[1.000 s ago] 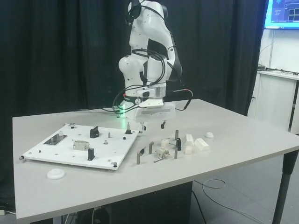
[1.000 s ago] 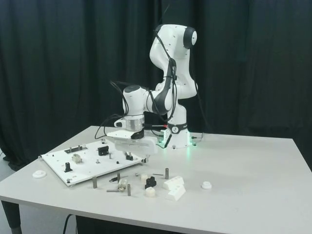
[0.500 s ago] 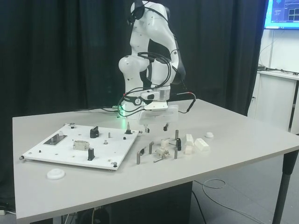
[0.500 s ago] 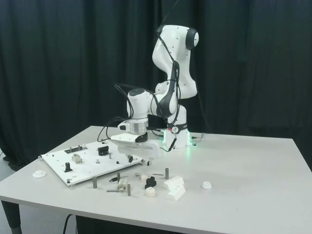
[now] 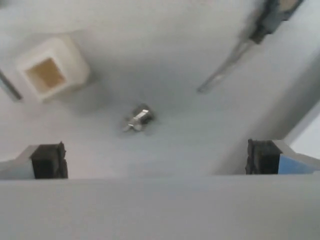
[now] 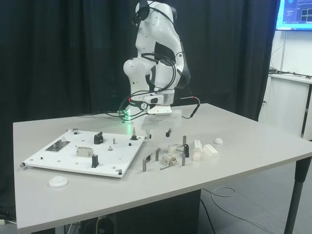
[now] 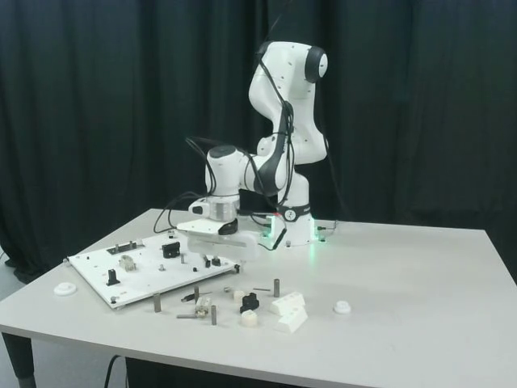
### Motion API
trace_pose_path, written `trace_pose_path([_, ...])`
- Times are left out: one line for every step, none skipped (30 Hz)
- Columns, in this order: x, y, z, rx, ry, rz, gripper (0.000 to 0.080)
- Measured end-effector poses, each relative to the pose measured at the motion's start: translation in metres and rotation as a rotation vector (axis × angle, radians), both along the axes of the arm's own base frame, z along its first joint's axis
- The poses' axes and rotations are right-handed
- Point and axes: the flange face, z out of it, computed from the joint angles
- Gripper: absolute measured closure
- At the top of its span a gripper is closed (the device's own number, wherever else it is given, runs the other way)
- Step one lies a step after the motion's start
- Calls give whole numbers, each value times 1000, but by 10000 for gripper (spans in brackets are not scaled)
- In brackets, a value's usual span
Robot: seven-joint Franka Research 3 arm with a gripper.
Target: Remove square peg 2.
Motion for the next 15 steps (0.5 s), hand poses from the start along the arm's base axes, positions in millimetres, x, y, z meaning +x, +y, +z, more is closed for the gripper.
trace_pose_path([-1,-3,0,-2,2,6,3])
trace_pose_path([-1,-6,1,-4,4,9,3])
trace_pose_path([-2,-9,1,-5,7,11,3])
trace_pose_path([-3,-12,1,-7,9,14,3])
trace_pose_path([-4,-15,2,-9,11,14,3])
trace_pose_path([-5,-19,2,-10,13,15,3])
trace_pose_path([-6,-22,3,-12,14,16,3])
trace_pose_path([-7,-27,4,-14,15,17,3])
trace_pose_path([-8,-30,4,-15,16,18,3])
trace_pose_path([-9,-34,5,-16,17,20,3])
trace_pose_path([-9,-38,6,-17,17,21,3])
trace_pose_path([-10,-42,8,-16,17,20,3])
trace_pose_path([-12,-47,9,-15,18,18,3])
trace_pose_path([-13,-51,10,-14,18,15,3])
trace_pose_path([-14,-55,11,-14,19,12,3])
